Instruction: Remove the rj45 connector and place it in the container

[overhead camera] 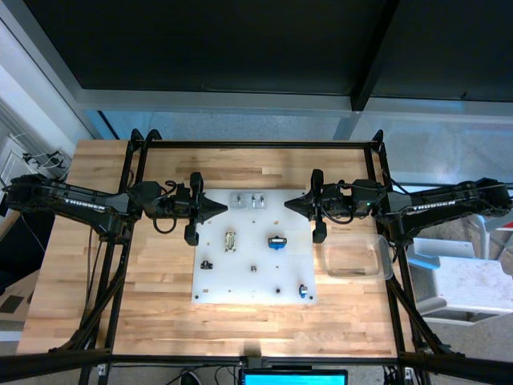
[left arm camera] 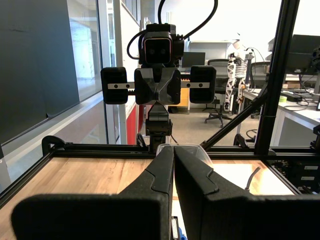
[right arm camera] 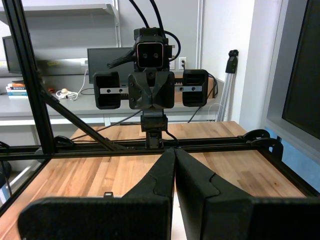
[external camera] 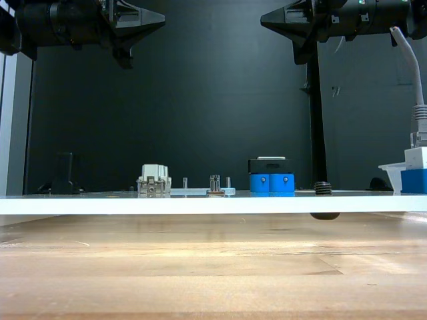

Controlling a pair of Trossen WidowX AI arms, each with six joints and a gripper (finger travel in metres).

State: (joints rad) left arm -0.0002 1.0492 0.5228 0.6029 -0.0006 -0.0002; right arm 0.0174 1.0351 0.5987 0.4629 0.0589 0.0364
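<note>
One plug (overhead camera: 302,290) and one tub (overhead camera: 358,258) were counted; left tool (overhead camera: 224,207) and right tool (overhead camera: 288,204) (both empty) were closed over the board (overhead camera: 240,281).

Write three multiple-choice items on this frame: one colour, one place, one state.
1. What colour is the container?
A) clear
B) red
C) black

2. Where is the rj45 connector?
A) in the container
B) at the near right corner of the white board
C) at the board's far left corner

3. How are the left gripper and right gripper?
A) both open
B) both shut
C) only the right is shut

Key:
1 A, the wood of the table shows through it.
2 B, it sits on the board, and the container lies on the table to the board's right.
3 B, both hang high over the board's far edge with fingers pressed together, holding nothing.
</note>
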